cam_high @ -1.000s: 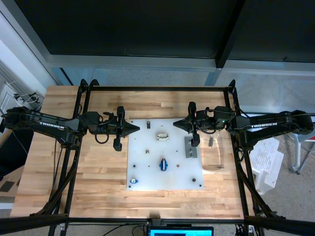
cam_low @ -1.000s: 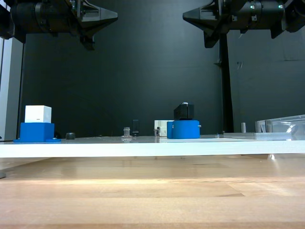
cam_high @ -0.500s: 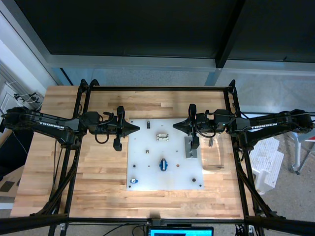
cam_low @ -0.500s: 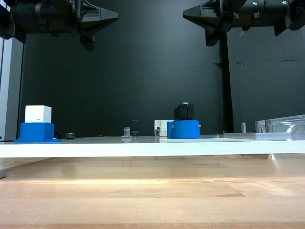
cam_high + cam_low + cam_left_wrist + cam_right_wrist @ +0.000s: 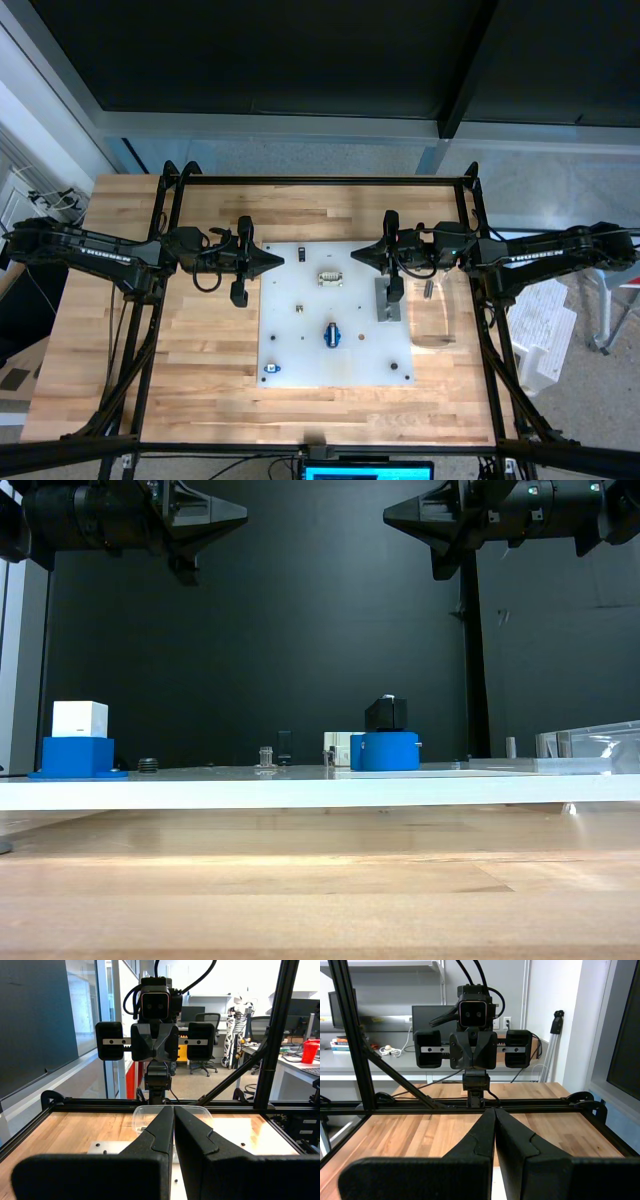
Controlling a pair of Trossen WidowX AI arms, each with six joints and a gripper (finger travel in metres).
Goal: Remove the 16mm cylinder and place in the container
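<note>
The left fingers point(image 5: 156, 1132) press together tip to tip with nothing between them, and the right fingers point(image 5: 479, 1132) do the same. The left gripper point(image 5: 280, 258) hangs high over the left edge of the board point(image 5: 300, 370). The right gripper point(image 5: 356, 254) hangs high over the board's far right part, near the block point(image 5: 388, 306). The two grippers face each other, well apart. The cylinder point(image 5: 427, 289) appears to lie inside the container point(image 5: 436, 345), toward its far end, with the container just beside the board's right edge. I judge the placement done, with one caution: the container walls are almost invisible from above, so the cylinder may in fact rest on the rim or outside the wall. I cannot confirm this from the low view. The hazards lie with the right arm, which spans the container's far end. Any loss of height on withdrawal could clip the light container, shift it, or tip the cylinder out. A round cylinder also rolls if the container is nudged. I keep both arms high and verify the cylinder's position before any further move.
</note>
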